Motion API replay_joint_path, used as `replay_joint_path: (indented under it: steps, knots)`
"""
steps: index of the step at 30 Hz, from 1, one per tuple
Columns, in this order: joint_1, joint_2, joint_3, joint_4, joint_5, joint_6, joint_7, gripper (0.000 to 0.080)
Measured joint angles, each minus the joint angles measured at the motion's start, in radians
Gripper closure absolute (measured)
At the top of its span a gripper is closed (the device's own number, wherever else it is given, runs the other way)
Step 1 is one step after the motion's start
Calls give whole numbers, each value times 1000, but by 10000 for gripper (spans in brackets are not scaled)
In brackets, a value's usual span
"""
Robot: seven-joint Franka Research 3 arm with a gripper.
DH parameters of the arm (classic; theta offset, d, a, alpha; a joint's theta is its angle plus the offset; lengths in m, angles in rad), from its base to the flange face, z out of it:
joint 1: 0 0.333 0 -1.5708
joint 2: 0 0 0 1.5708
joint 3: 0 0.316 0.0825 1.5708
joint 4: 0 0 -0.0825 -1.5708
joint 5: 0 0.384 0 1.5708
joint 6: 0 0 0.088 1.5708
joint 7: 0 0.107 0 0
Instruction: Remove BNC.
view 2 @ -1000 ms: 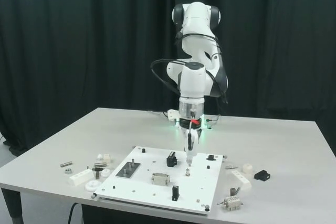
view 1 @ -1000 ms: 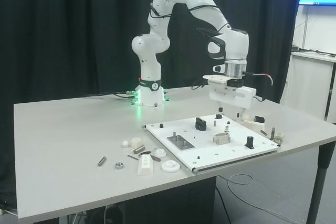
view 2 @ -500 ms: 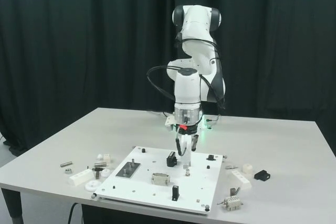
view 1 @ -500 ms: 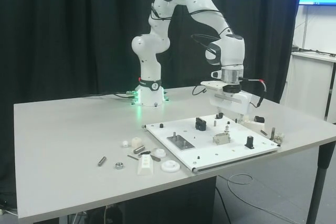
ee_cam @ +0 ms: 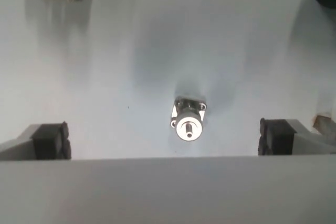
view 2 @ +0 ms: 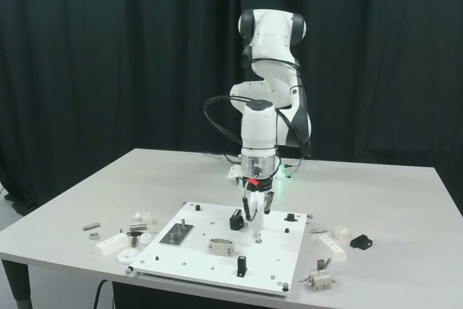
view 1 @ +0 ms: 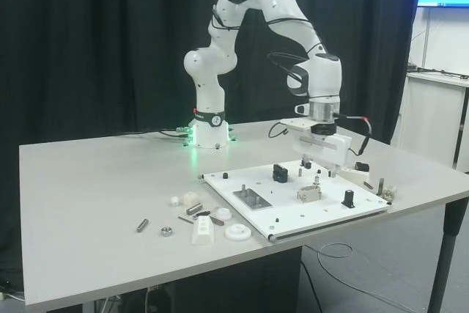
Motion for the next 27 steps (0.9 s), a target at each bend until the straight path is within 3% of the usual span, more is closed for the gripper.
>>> replay_joint_path:
  steps: [27]
  knots:
    - [15,49,1,3,0,34,-11,3]
